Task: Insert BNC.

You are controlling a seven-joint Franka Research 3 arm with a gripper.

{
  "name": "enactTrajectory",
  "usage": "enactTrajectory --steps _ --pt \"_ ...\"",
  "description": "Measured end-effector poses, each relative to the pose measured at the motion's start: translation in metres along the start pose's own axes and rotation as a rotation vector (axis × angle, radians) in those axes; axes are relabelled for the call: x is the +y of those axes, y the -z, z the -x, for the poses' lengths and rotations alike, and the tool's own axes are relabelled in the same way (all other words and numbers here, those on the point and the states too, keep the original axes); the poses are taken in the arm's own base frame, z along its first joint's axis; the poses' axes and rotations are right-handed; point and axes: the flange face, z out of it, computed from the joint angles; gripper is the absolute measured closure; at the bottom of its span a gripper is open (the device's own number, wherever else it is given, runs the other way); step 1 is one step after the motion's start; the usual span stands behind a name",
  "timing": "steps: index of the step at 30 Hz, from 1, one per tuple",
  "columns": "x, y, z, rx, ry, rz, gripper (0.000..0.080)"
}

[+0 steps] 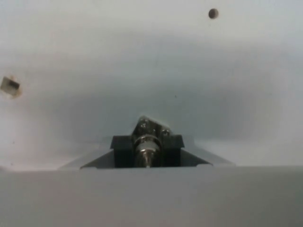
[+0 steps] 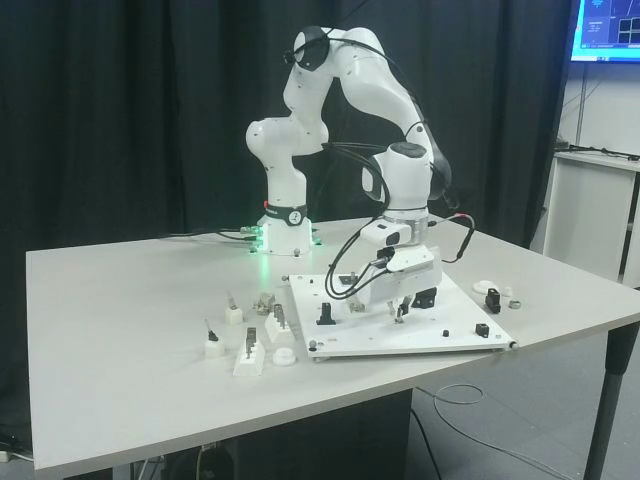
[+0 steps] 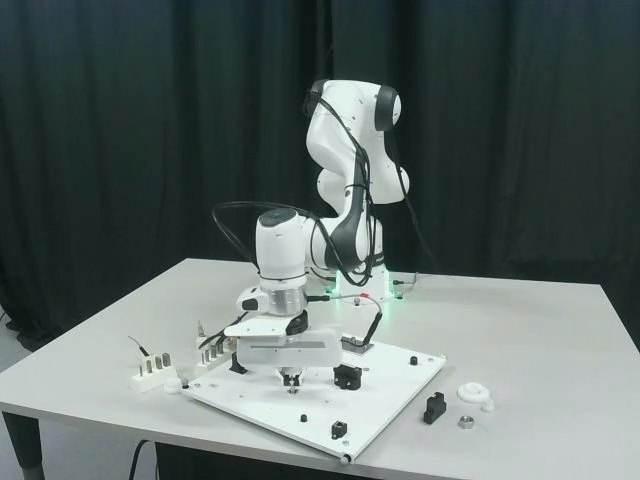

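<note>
My gripper point(image 1: 147, 152) is shut on a metal BNC connector point(image 1: 146, 144), which sits between the two black fingers point(image 1: 122, 151). In the wrist view the connector points down at the white board point(image 1: 142, 71). From the first room view, the gripper point(image 2: 402, 310) hangs low over the middle of the white board point(image 2: 400, 338), close to its surface. In the second room view the connector point(image 3: 291, 381) shows under the gripper point(image 3: 291, 376), just above the board point(image 3: 385, 392). Whether its tip touches the board I cannot tell.
Black fixtures point(image 2: 326, 315) point(image 2: 427, 297) point(image 2: 481, 330) stand on the board around the gripper. White holders with parts point(image 2: 250, 355) point(image 2: 212, 345) point(image 2: 233, 312) lie on the grey table point(image 2: 120, 300) beside the board. A white gear point(image 3: 470, 392), a nut point(image 3: 466, 421) and a black block point(image 3: 434, 408) lie off its other side.
</note>
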Motion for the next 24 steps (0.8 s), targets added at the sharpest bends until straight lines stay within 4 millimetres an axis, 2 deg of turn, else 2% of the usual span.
enactTrajectory --steps 7,24 --pt "0.0002 0.0 0.0 0.0 -0.013 0.0 0.0682" --pt "0.0003 -0.0001 0.0 0.0 -0.186 -0.001 0.0682"
